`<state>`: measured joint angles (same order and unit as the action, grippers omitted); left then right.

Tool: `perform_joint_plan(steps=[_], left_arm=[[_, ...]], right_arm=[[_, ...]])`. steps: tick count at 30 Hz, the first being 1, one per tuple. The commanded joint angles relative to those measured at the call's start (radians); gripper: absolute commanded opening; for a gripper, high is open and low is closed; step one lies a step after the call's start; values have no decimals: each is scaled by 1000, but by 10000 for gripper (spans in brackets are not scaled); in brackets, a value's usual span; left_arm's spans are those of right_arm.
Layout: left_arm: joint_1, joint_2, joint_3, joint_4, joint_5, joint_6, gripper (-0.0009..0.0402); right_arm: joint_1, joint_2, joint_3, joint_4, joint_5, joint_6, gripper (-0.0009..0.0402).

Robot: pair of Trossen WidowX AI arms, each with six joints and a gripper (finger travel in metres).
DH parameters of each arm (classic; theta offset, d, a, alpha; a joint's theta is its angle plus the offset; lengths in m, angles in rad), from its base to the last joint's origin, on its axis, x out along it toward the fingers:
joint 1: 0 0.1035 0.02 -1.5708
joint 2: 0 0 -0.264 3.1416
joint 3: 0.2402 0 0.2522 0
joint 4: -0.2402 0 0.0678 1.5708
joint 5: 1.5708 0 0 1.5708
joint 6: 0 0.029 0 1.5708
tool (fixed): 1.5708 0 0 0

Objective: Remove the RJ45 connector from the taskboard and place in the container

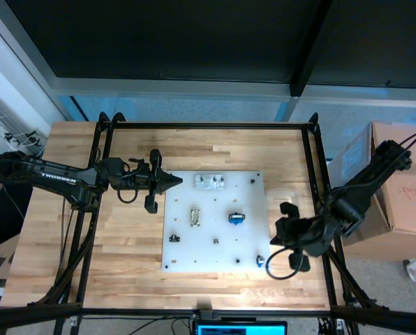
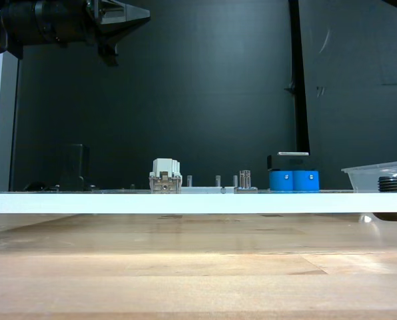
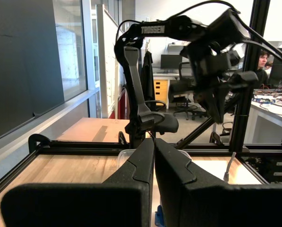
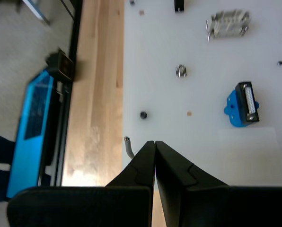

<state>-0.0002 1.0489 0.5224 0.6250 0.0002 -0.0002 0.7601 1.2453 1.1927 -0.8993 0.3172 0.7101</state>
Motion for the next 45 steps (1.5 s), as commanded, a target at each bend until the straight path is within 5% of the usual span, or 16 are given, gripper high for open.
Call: perform_joint_plan(steps=[1, 9, 16, 25, 45], left_arm=[[0, 0, 0, 0, 0, 0, 0], [0, 0, 0, -2, 0, 0, 0], [0, 0, 0, -2, 0, 0, 0], [0, 0, 0, 0, 0, 0, 0], [0, 0, 0, 0, 0, 0, 0]], right_arm=[[17, 74, 54, -50, -28, 18, 0], [20, 256, 221, -245, -67, 17, 9], [19, 330, 279, -330, -104, 16, 89], [14, 343, 231, -291, -141, 27, 177], [-33, 407, 69, -93, -179, 13, 204]])
